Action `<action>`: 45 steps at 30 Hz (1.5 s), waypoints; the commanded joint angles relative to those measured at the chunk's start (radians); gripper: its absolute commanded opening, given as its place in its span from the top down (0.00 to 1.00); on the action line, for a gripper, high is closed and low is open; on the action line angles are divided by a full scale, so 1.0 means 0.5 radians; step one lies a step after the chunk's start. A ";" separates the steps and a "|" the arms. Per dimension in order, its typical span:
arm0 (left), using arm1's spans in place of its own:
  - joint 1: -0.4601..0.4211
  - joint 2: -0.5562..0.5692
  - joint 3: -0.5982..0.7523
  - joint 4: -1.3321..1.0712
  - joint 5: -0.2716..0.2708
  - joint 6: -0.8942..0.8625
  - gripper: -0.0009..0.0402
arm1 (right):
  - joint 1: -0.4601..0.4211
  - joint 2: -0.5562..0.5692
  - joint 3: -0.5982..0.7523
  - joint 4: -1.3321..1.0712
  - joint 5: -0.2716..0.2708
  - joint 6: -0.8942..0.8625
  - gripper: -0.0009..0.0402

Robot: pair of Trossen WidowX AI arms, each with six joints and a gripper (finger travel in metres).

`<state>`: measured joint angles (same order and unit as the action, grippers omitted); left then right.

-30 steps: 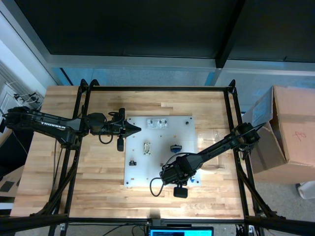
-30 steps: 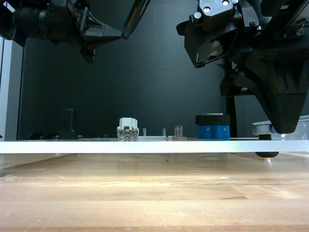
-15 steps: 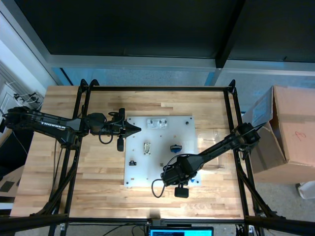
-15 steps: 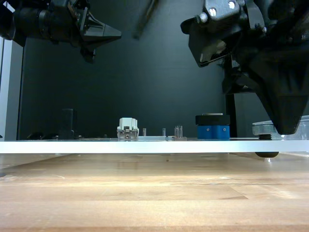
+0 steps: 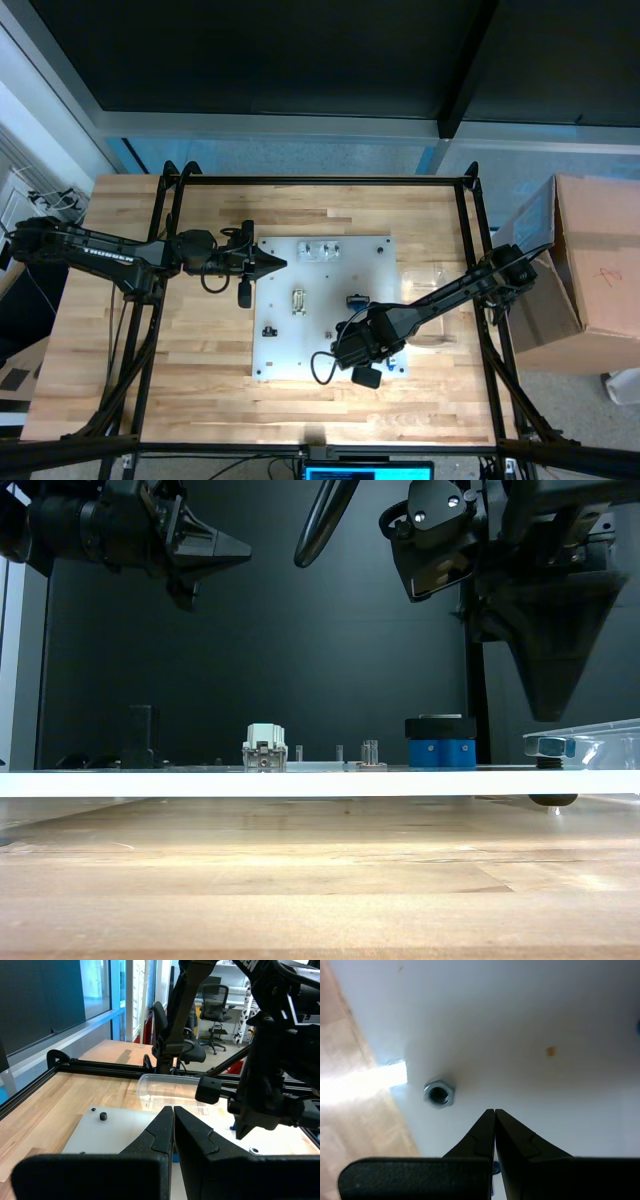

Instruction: Unfasten the M12 nut and place it in the container

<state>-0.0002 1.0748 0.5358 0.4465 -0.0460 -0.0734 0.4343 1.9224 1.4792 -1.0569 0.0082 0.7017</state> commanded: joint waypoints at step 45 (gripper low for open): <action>0.000 0.001 0.000 0.002 0.001 0.001 0.98 | -0.035 0.230 0.135 0.166 -0.176 1.624 0.49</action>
<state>-0.0002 1.0748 0.5358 0.4461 -0.0456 -0.0734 0.4168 2.0357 1.5471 -0.9733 -0.0811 1.5131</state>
